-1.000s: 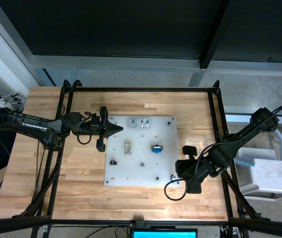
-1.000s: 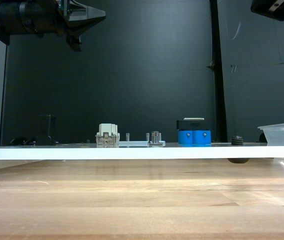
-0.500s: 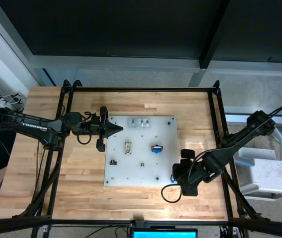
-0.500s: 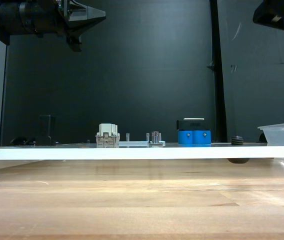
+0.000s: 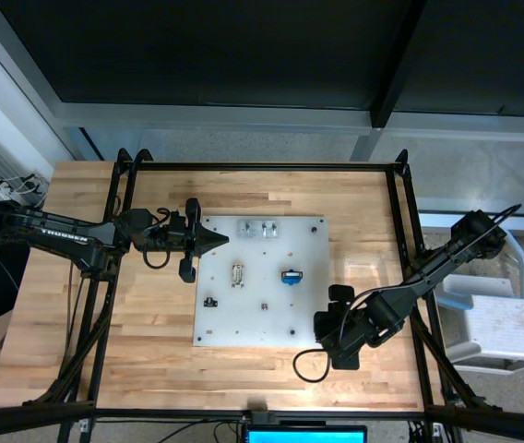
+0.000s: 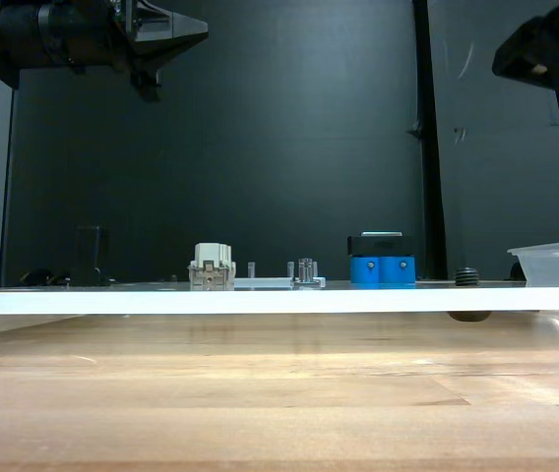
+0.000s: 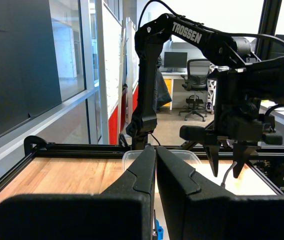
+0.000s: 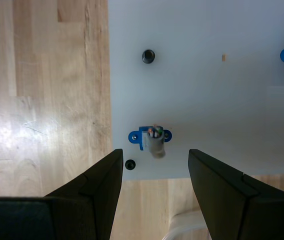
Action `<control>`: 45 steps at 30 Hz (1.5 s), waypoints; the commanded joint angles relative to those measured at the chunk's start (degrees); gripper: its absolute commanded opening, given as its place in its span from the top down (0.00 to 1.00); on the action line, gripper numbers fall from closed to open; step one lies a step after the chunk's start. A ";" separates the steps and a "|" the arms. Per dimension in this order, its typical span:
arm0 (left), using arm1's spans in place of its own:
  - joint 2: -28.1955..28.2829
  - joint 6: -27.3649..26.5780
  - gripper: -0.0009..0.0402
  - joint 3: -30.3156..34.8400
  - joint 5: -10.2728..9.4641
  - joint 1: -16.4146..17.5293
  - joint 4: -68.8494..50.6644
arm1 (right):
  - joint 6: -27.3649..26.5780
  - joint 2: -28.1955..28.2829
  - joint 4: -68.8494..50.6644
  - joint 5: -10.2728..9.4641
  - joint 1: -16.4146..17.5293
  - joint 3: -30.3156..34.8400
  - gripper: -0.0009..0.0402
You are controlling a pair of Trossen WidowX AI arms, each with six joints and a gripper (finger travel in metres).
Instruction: Remove the rj45 connector and place it in the container
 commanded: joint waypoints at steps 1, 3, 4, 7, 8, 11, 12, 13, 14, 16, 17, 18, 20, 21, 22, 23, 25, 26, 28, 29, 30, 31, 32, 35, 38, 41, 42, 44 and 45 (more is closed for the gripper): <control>0.00 0.00 0.98 0.00 0.00 0.00 0.02 | 0.02 0.00 2.51 0.00 0.00 -1.75 0.54; 0.00 0.00 0.98 0.00 0.00 0.02 0.02 | 0.02 0.07 4.31 0.04 0.00 -2.67 0.54; 0.00 0.00 0.98 0.00 0.00 0.00 0.02 | -0.13 0.46 4.44 0.00 0.00 -2.78 0.54; 0.00 0.00 0.98 0.00 0.00 0.02 0.02 | -1.36 0.81 4.72 0.07 -0.02 -2.82 0.54; 0.00 0.00 0.98 0.00 0.00 0.00 0.02 | -1.75 1.01 4.92 0.07 -0.09 -2.82 0.54; 0.00 0.00 0.98 0.00 0.00 0.02 0.02 | -2.86 1.11 5.03 0.15 -0.28 -2.84 0.54; 0.02 0.00 0.98 0.00 0.00 0.00 0.02 | -2.97 1.11 5.07 0.24 -0.39 -2.95 0.54; 0.00 0.00 0.98 0.00 0.00 0.02 0.02 | -3.06 1.11 5.11 0.24 -0.52 -3.17 0.54; 0.00 0.00 0.98 0.00 0.00 0.02 0.02 | -3.23 1.11 5.25 0.24 -0.61 -3.43 0.54; 0.02 0.00 0.98 0.00 0.00 0.02 0.02 | -3.26 1.11 5.70 0.24 -0.81 -4.11 0.54; 0.00 0.00 0.98 0.00 0.00 0.02 0.02 | -3.26 1.11 6.32 0.04 -0.94 -4.59 0.54; 0.00 0.00 0.98 0.00 0.00 0.00 0.04 | -3.23 1.11 6.97 -0.04 -1.03 -5.01 0.54; 0.02 0.00 0.98 0.00 0.00 0.02 0.02 | -3.30 1.11 8.00 0.00 -1.16 -5.75 0.54; 0.00 0.00 0.98 0.00 0.00 0.02 0.02 | -3.37 1.11 8.35 -0.02 -1.27 -6.05 0.54; 0.00 0.00 0.98 0.00 0.00 0.00 0.02 | -3.37 1.11 8.52 -0.02 -1.36 -6.29 0.54; 0.02 0.00 0.98 0.00 0.00 0.00 0.02 | -3.48 1.11 8.68 -0.02 -1.36 -6.49 0.54; 0.02 0.00 0.98 0.00 0.00 0.02 0.02 | -3.85 1.11 8.87 0.00 -1.51 -6.84 0.54; 0.00 0.00 0.98 0.00 0.00 0.00 0.02 | -4.02 1.11 8.94 0.00 -1.53 -7.02 0.54; 0.00 0.00 0.98 0.00 0.00 0.02 0.02 | -4.26 1.11 8.98 0.02 -1.73 -7.28 0.54; 0.00 0.00 0.98 0.00 0.00 0.02 0.02 | -4.28 1.11 8.98 0.02 -1.84 -7.39 0.54; 0.02 0.00 0.98 0.00 0.00 0.00 0.02 | -4.33 1.11 9.01 0.02 -1.92 -7.52 0.54; 0.00 0.02 0.98 0.00 0.00 0.00 0.02 | -4.35 1.11 9.03 0.02 -1.99 -7.67 0.54; 0.02 0.00 0.98 0.00 0.00 0.02 0.02 | -4.37 1.11 9.22 0.02 -2.01 -7.91 0.54; 0.00 0.00 0.98 0.00 0.00 0.02 0.02 | -4.55 1.11 9.92 0.04 -2.21 -8.20 0.54; 0.00 0.00 0.98 0.00 0.00 0.00 0.04 | -4.76 1.11 10.08 0.02 -2.34 -8.33 0.55; 0.00 0.00 0.98 0.00 0.00 0.02 0.02 | -4.79 1.11 10.14 0.00 -2.36 -8.37 0.59; 0.00 0.00 0.98 0.00 0.00 0.00 0.02 | -4.79 1.11 10.14 -0.02 -2.36 -8.37 0.61; 0.00 0.00 0.98 0.00 0.00 0.02 0.02 | -4.76 1.11 10.14 -0.04 -2.36 -8.37 0.65; 0.00 0.00 0.98 0.00 0.00 0.00 0.04 | -4.76 1.11 10.14 -0.04 -2.36 -8.37 0.68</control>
